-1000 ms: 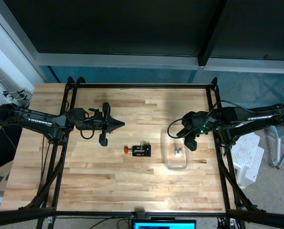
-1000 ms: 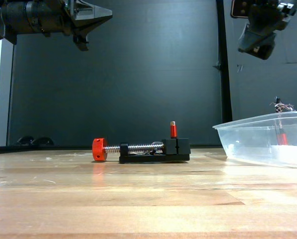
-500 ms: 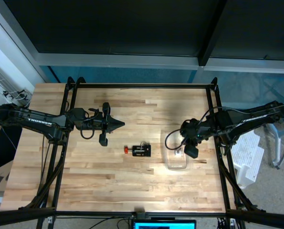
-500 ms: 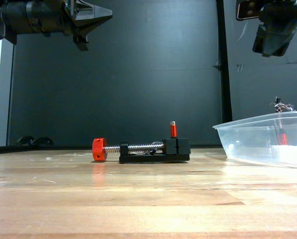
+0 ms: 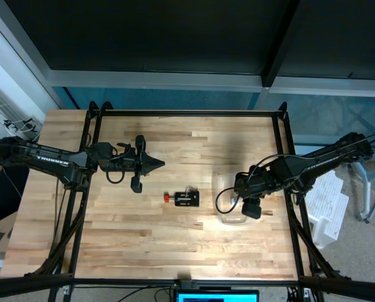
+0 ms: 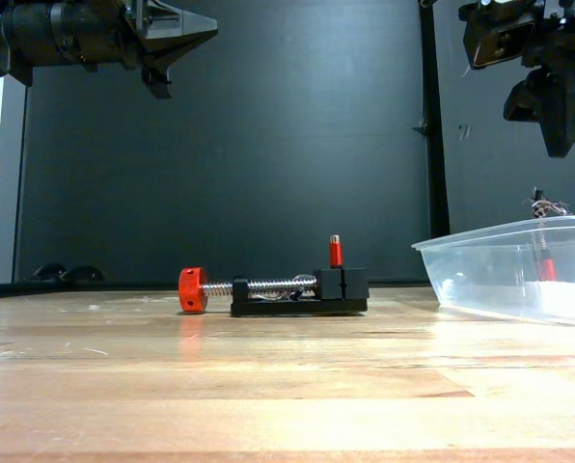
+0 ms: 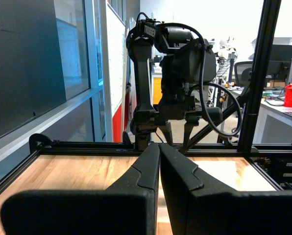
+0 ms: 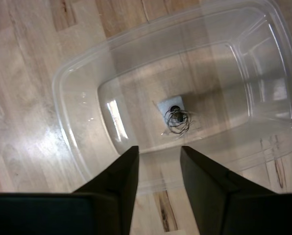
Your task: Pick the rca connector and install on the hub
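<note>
rca connector: a tiny dark round plug with thin wire loops curling off it, lying near the middle of the clear tray's floor.
pale square piece: small and flat on the tray floor; the rca connector rests against it, touching.
clear tray: a shallow rectangle of glossy see-through plastic with rounded corners and a wide lip. The wood grain shows through its floor. Inside are the connector and the square piece.
right gripper: it hangs over the tray pointing down, well above the rim in the low view. Its two matte black fingers stand apart with nothing between them, touching neither tray nor connector.
hub: a small black rectangular block on bare wood near the table's middle, well apart from the tray, on its left.
red knob: round, at the hub's left end.
threaded screw: bright metal, running from the knob into the block.
red pin: short, standing upright on the block's top.
left gripper: held high over the table's left half, pointing level toward the right arm. Its tapered black fingers are pressed together, holding nothing.
table: pale butcher-block wood in narrow strips, smooth with a slight sheen.
frame: thin black metal bars along the table's edges.
</note>
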